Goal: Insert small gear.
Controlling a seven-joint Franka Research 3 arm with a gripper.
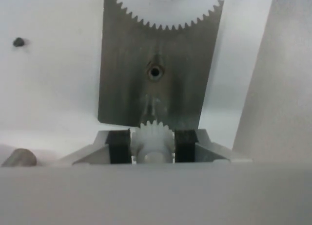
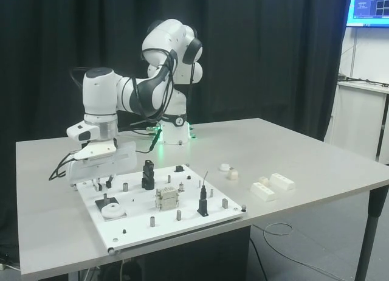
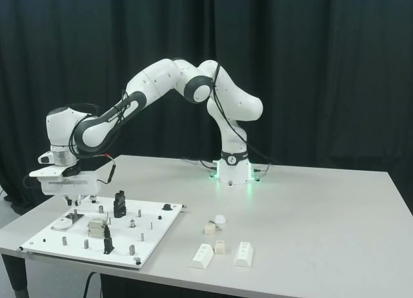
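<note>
The grey table [image 2: 292,153] carried the white board [image 2: 182,223], and I use that board as the landmark. My arm [image 3: 161,85] reached out from its base beyond the board and bent down over the board's far corner. On that corner sat a grey metal plate [image 1: 126,88], with a large white gear [image 1: 168,8] at one end and a small dark hole [image 1: 155,72] near its middle. My gripper [image 1: 153,152] hung just above the plate, clenched on the small gear [image 1: 153,140]. Its black pads [image 1: 119,147] pressed the gear from both sides, teeth showing between them. The gear sat near the plate's edge, apart from the hole and well short of the large gear.
</note>
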